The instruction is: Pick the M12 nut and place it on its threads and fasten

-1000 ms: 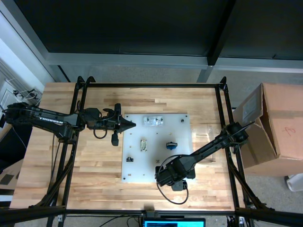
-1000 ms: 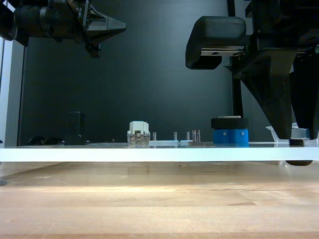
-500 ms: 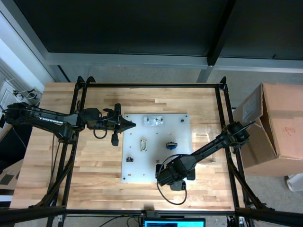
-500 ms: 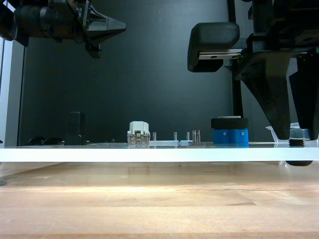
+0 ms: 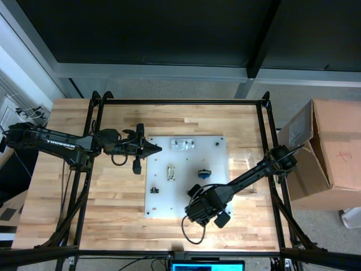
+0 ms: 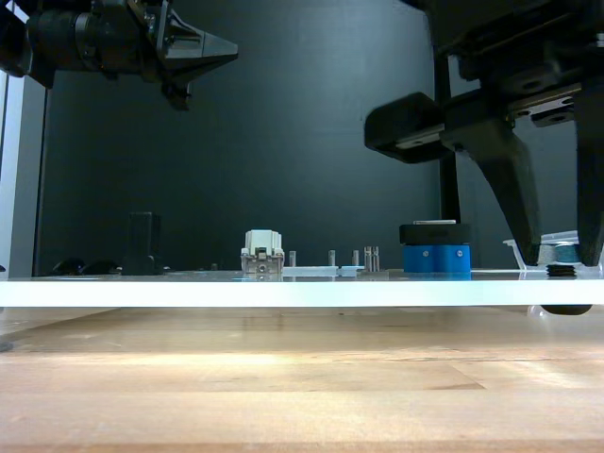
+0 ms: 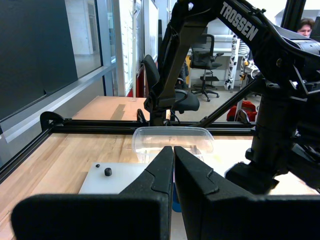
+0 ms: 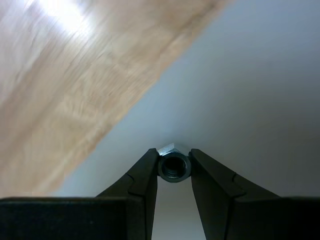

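Note:
My right gripper [image 6: 562, 257] stands at the near right edge of the white board [image 5: 163, 200], fingers pointing down and shut on the small silver nut [image 6: 564, 252]. The nut sits on top of the black ribbed stud [image 6: 564, 271], whose ribs still show below it. In the right wrist view the nut [image 8: 174, 167] is pinched between the fingertips of the right gripper [image 8: 174, 156]. From above, the right gripper [image 5: 198, 211] hides nut and stud. My left gripper [image 5: 154, 149] hangs shut and empty, high over the board's far left edge [image 6: 225, 47].
A blue block with a black cap [image 6: 435, 247] and a white connector [image 6: 262, 255] stand mid-board. A clear tray [image 5: 243, 155] lies on the table right of the board. A cardboard box [image 5: 327, 152] sits beyond the table's right edge.
My right wrist has turned about the nut: its camera housing has swung round and the cable loop has shifted. The nut has stayed on top of the stud. The left arm has not moved.

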